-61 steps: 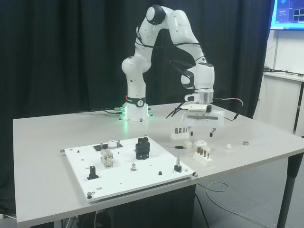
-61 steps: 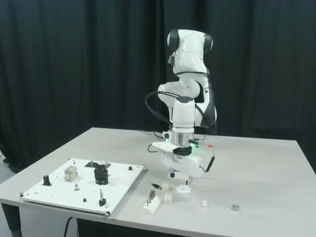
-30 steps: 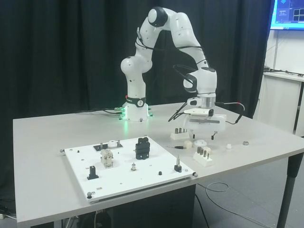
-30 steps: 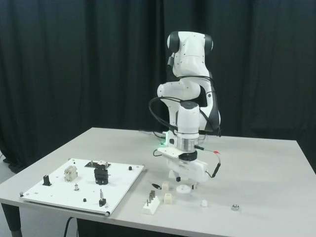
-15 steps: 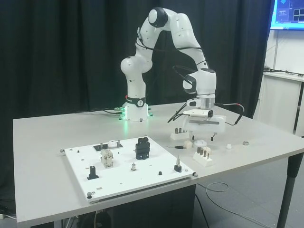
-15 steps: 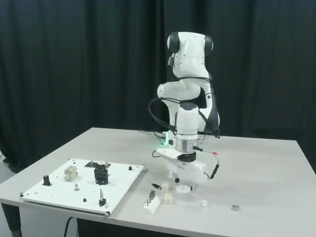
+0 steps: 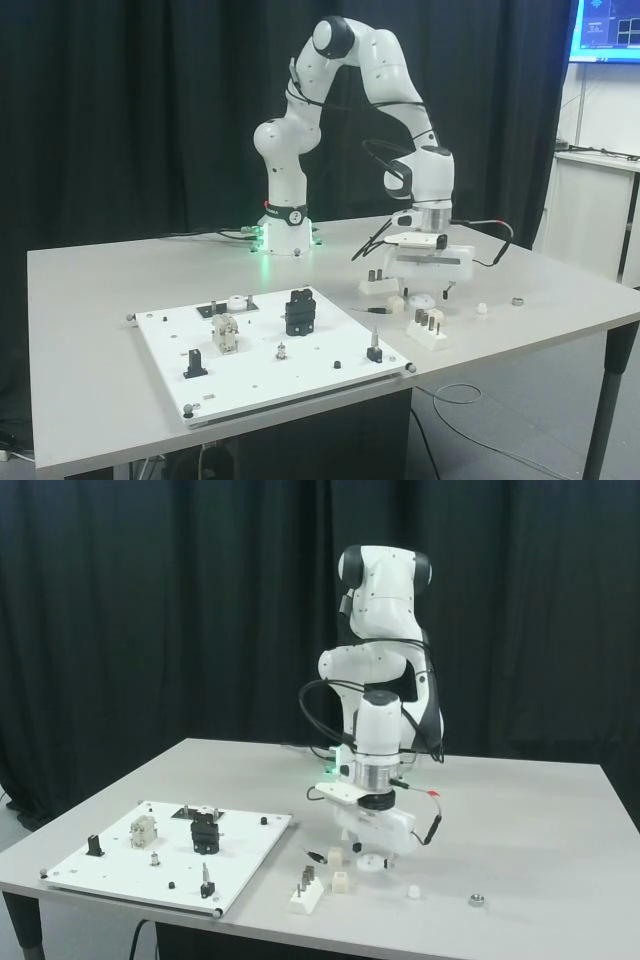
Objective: Pick large gear.
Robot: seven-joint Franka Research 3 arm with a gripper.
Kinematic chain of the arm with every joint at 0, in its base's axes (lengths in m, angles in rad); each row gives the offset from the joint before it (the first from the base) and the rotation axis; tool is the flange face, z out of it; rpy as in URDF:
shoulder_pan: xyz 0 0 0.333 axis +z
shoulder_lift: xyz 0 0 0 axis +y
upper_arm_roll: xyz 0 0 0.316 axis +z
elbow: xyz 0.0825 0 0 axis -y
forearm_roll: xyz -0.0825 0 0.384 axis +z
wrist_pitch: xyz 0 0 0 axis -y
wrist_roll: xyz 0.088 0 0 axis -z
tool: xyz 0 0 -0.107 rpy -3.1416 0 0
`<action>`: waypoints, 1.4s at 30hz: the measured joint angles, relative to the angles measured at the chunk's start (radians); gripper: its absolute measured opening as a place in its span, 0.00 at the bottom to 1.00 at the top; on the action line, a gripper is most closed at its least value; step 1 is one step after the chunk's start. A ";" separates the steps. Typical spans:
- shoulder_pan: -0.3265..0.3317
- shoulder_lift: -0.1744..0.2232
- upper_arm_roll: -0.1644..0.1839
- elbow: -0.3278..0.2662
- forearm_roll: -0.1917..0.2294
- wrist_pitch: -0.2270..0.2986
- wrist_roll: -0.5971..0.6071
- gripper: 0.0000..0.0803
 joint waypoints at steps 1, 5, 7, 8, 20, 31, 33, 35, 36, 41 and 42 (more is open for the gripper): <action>0.000 0.001 0.000 0.000 0.000 0.001 0.000 1.00; 0.000 0.005 0.002 0.000 -0.003 0.009 0.000 1.00; 0.000 0.007 0.003 0.000 -0.003 0.011 0.000 1.00; 0.000 0.008 0.003 0.000 -0.003 0.011 0.000 1.00; -0.003 0.012 0.004 0.000 -0.003 0.012 0.000 0.63; -0.009 0.011 0.006 0.000 -0.003 0.012 0.004 0.41; -0.009 0.009 0.007 0.001 -0.003 0.012 0.007 0.41; -0.009 0.005 0.007 0.002 -0.003 0.012 0.008 0.41; -0.009 0.002 0.007 0.002 -0.003 0.012 0.008 0.41; -0.010 -0.012 0.007 0.002 -0.003 0.007 0.008 0.41; -0.011 -0.015 0.007 0.002 -0.003 0.004 0.008 0.41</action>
